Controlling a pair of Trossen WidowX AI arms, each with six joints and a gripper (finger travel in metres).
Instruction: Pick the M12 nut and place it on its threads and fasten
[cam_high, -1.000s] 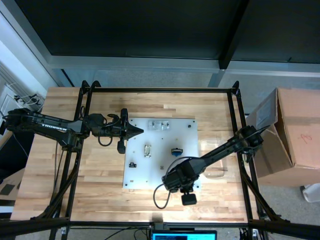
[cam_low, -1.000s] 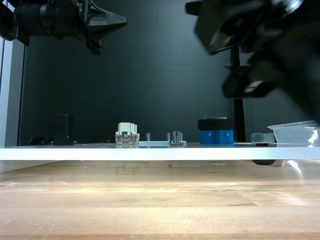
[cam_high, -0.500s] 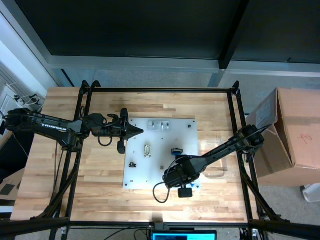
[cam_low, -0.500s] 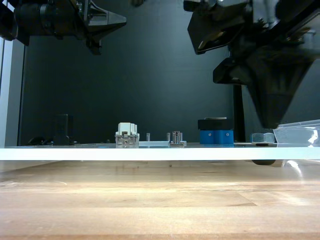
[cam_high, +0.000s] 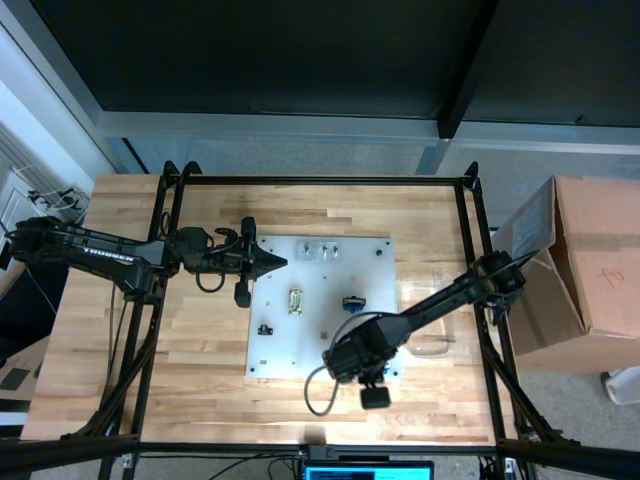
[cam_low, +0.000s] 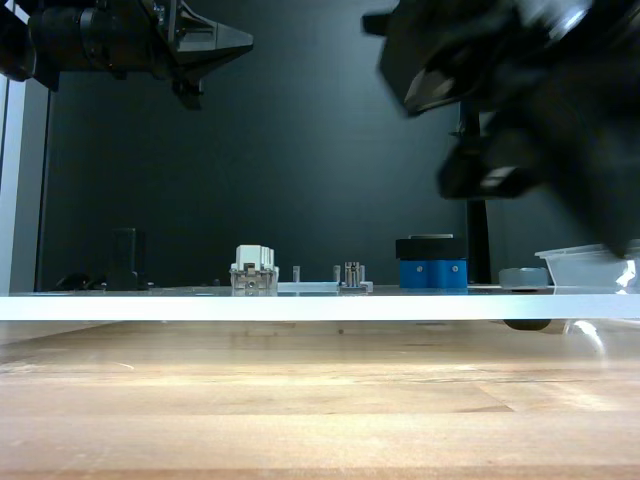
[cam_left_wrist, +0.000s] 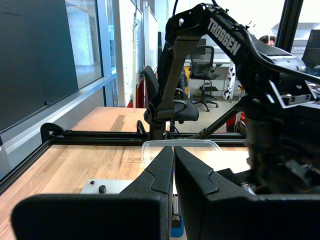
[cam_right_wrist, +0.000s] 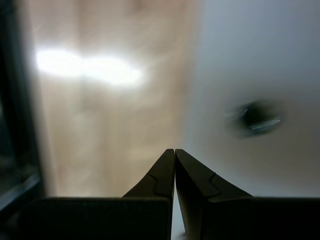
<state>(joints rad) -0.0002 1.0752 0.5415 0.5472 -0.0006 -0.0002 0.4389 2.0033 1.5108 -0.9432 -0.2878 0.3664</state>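
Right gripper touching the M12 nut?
Apart. Right wrist view: right gripper, shut empty over the board's near edge, is clear of the nut. Left gripper hovers shut at the board's left edge.

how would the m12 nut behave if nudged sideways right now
The M12 nut seems to sit on its stud, so it would probably hold rather than roll. Small metal: likely stiff, slippery. Right gripper, shut empty, hangs over the board's near edge; left gripper, shut, hovers over its far left.
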